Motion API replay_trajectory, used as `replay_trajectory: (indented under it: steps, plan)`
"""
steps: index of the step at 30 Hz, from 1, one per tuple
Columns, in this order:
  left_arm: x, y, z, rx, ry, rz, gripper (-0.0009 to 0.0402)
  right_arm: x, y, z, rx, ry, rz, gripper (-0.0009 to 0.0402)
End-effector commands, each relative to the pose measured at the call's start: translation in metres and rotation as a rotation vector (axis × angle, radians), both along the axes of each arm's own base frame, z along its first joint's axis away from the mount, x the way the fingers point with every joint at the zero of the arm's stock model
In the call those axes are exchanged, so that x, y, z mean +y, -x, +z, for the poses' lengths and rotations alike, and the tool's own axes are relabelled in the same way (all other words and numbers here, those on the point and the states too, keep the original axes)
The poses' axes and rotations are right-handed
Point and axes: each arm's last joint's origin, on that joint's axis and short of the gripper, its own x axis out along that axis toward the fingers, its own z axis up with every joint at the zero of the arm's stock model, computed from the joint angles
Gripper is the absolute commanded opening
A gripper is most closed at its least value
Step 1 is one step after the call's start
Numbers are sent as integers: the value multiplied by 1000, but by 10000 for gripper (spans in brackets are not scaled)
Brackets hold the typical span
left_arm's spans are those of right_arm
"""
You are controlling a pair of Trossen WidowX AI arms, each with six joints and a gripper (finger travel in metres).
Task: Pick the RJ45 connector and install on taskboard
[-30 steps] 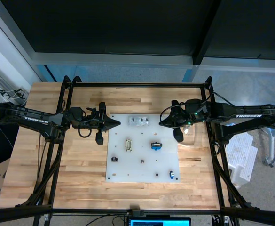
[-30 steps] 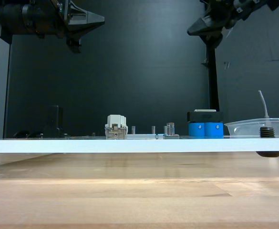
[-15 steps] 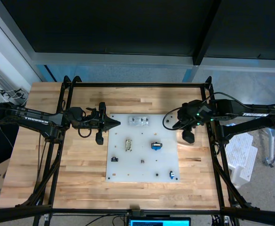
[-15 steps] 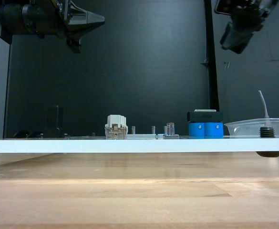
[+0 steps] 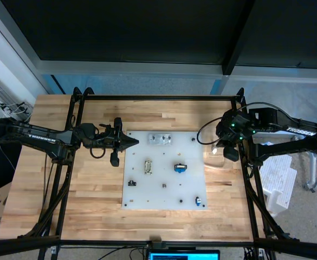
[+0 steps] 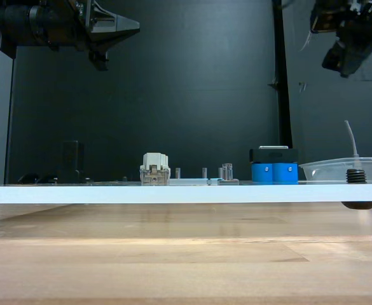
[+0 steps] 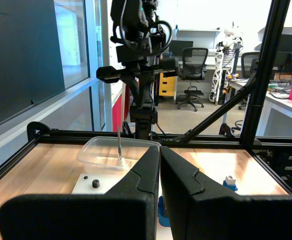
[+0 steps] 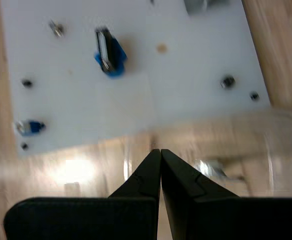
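The right jaws are pressed tip to tip with nothing between them. They hang high over a clear tub [image 5: 214, 157] that sits on the worktop [image 5: 88, 184], just beside the taskboard's [image 5: 163, 197] right edge. The RJ45 connector [image 7: 121, 161] lies inside that tub, a small pale plug with a thin white cable [image 6: 350, 136] rising from it, so the pick is not yet made.

To do it well, I judge the jaws should part before they descend. They should then drop straight down inside the tub walls and close on the plug's hard body rather than on the limp cable. The tub looks thin and light and could slide or tip if a fingertip catches its rim.

The left jaws are likewise closed and empty, held high above the taskboard's left edge near its far corner.

The taskboard is a flat, smooth, matt white square. It is studded with two blue fittings [image 5: 180, 168], a boxy beige fitting [image 5: 147, 167] and a silvery block [image 5: 161, 140] by its far edge. The worktop beneath is pale planked wood.
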Motion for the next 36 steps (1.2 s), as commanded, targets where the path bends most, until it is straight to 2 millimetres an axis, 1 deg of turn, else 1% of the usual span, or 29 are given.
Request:
replay_trajectory:
  steps: [1,7,12,16,19,23,28,32,36]
  plan:
    - [0,0,0,0,0,0,0,-4,6,-3,62,14,17,0]
    - [0,0,0,-1,0,0,0,-10,15,-6,136,34,44,0]
    - [0,0,0,0,0,0,0,-14,12,-9,185,49,26,9]
    - [0,0,0,0,0,-1,0,-16,9,-12,224,93,14,35]
    - [0,0,0,-1,0,0,0,-17,6,-17,246,87,19,63]
    - [0,0,0,-1,0,0,0,-19,4,-29,275,102,38,99]
    - [0,0,0,-1,0,0,0,-20,0,-43,267,110,32,137]
    - [0,0,0,-1,0,0,0,-21,-2,-53,274,119,32,155]
    - [0,0,0,0,0,0,0,-23,-4,-60,304,137,28,161]
